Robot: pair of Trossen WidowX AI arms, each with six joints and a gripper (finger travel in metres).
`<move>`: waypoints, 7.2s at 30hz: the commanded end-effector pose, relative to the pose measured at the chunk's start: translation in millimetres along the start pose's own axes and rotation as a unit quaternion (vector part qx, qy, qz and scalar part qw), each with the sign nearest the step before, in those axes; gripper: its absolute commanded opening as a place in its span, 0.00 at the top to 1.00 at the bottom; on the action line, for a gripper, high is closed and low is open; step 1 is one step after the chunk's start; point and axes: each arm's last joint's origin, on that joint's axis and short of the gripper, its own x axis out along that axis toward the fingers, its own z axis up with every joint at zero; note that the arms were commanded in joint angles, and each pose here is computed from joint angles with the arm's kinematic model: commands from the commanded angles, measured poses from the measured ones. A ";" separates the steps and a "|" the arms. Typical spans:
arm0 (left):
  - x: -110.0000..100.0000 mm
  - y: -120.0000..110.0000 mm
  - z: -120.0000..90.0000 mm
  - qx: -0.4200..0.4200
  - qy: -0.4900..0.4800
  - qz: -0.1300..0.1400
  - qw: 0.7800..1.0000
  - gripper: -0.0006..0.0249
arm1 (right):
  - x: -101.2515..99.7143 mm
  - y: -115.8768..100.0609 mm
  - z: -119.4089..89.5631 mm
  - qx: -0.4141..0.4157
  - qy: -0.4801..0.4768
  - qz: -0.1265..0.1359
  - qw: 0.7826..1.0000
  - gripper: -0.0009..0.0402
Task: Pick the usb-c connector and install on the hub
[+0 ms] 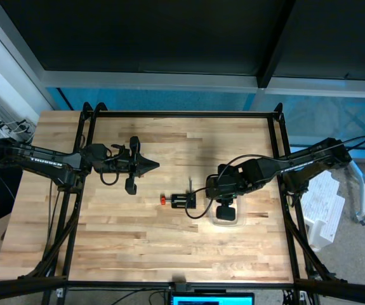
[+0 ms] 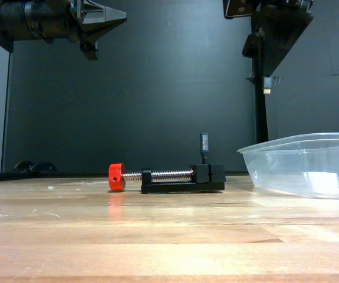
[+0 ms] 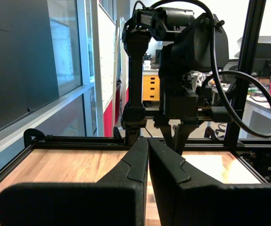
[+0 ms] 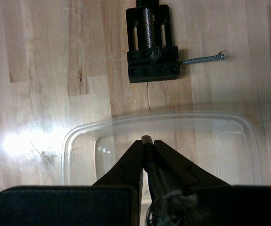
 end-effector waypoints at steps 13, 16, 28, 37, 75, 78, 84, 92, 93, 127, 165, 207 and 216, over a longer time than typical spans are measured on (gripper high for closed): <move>0.1 0.1 -0.1 0.000 0.000 0.000 1.000 0.98 | 22.3 7.7 38.8 0.014 0.005 -0.007 1.000 0.98; 0.0 0.0 0.0 0.000 0.000 0.000 1.000 0.98 | 28.4 6.8 44.8 0.017 0.009 -0.010 1.000 0.98; 0.1 0.1 -0.1 0.000 0.000 0.000 1.000 0.98 | 45.4 10.2 66.7 0.018 0.009 -0.012 1.000 0.98; 0.1 0.0 -0.1 0.000 0.000 0.000 1.000 0.97 | 54.6 11.5 74.5 0.021 0.010 -0.013 1.000 0.98; 0.1 0.0 -0.1 0.000 0.000 0.000 1.000 0.98 | 54.9 6.7 75.7 0.012 0.011 -0.015 1.000 0.98; 0.0 0.0 0.0 0.000 0.000 0.000 1.000 0.98 | 54.9 6.6 75.8 0.004 0.012 -0.014 1.000 0.98; 0.0 0.0 0.0 0.000 0.000 0.000 1.000 0.98 | 55.0 6.0 75.9 -0.012 0.013 -0.012 1.000 0.98; 0.1 0.0 -0.1 0.000 0.000 0.000 1.000 0.98 | 55.1 3.8 76.6 -0.026 0.013 -0.012 1.000 0.98; 0.1 0.0 -0.1 0.000 0.000 0.000 1.000 0.98 | 55.1 3.8 76.6 -0.027 0.013 -0.012 0.999 0.98; 0.1 0.1 -0.1 0.000 0.000 0.000 1.000 0.98 | 69.5 4.4 75.8 -0.037 0.034 -0.016 0.999 0.98; 0.1 0.1 -0.1 0.000 0.000 0.000 1.000 0.98 | 90.6 2.6 64.8 -0.032 0.038 -0.018 0.999 0.98; 0.1 0.1 -0.1 0.000 0.000 0.000 1.000 0.98 | 91.6 2.5 64.3 -0.032 0.038 -0.018 0.999 0.98; 0.1 0.1 -0.1 0.000 0.000 0.000 1.000 0.98 | 91.5 2.5 64.4 -0.032 0.038 -0.018 0.999 0.98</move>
